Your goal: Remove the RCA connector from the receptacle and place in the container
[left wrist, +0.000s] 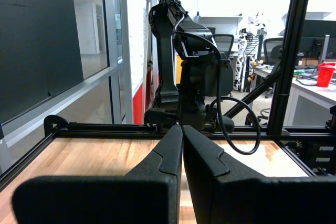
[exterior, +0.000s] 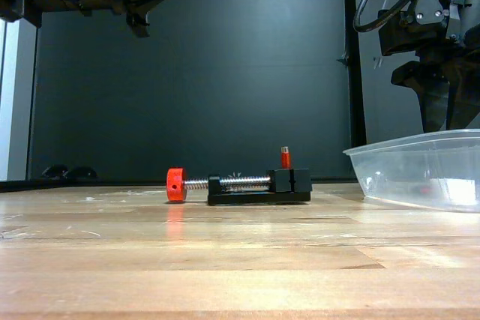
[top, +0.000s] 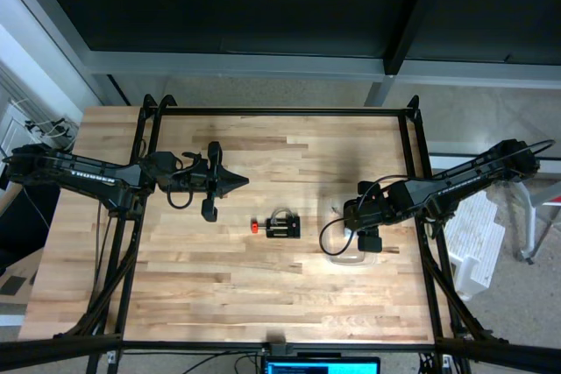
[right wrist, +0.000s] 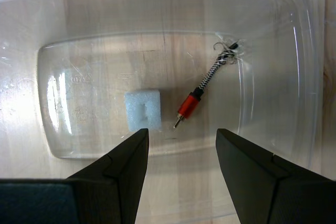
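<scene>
Two arms reach over one wooden table (top: 219, 304). In the high view the left gripper (top: 233, 181) hangs left of centre, well apart from everything on the table. The left wrist view shows its two fingers (left wrist: 170, 148) pressed together with nothing between them. In the low view it sits high in the upper left of the frame, far above the tabletop.

The right gripper (right wrist: 181, 135) is right of centre in the high view, directly over the one container (right wrist: 310, 51), a clear plastic tray. Its two fingers are spread apart and hold nothing.

The one RCA connector (right wrist: 189, 104) lies flat on the container floor. It has a red barrel with a metal tip at one end and a short braided cable at the other, and the cable ends in frayed strands. Just beside it, apart from it, lies one small white foam block (right wrist: 143, 109) with a slot in it. Those two things are all that lies in the tray.

The one receptacle (top: 282, 226), a small black block, sits at the centre of the high view, between the two grippers and to the left of the container. One red knob (exterior: 175, 184) on a silvery threaded rod sticks out of its left end. In the low view one small red stub (exterior: 285, 157) stands upright on top of it.
</scene>
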Action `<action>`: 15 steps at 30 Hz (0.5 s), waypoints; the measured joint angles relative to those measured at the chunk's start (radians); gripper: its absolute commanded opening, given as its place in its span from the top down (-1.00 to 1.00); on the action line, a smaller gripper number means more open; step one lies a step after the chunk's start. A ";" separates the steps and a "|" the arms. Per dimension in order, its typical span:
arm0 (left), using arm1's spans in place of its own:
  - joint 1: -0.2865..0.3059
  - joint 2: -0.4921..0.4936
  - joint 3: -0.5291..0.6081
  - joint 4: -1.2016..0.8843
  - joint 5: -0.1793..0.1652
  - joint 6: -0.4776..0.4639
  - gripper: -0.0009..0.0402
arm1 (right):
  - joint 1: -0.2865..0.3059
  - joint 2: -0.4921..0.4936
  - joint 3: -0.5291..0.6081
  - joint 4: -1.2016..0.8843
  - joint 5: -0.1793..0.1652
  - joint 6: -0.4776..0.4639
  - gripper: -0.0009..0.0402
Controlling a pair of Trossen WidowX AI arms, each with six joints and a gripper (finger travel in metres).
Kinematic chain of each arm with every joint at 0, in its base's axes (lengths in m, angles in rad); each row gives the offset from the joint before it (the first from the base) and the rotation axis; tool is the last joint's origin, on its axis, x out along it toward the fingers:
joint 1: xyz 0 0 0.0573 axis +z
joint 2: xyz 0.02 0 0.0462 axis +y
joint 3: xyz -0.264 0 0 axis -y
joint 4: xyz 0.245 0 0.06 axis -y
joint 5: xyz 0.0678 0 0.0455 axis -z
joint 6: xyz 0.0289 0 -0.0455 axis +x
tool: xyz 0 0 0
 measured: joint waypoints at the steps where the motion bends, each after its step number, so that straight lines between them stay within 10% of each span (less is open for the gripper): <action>1: 0.000 0.000 0.000 0.000 0.000 0.000 0.96 | 0.000 0.000 0.000 0.000 0.000 0.000 0.11; 12: 0.000 0.000 0.000 0.000 0.000 0.000 0.96 | -0.113 -0.026 0.195 -0.006 -0.001 -0.163 0.31; 15: 0.000 0.000 0.000 0.000 0.000 0.000 0.96 | -0.176 -0.055 0.223 0.060 -0.049 -0.224 0.42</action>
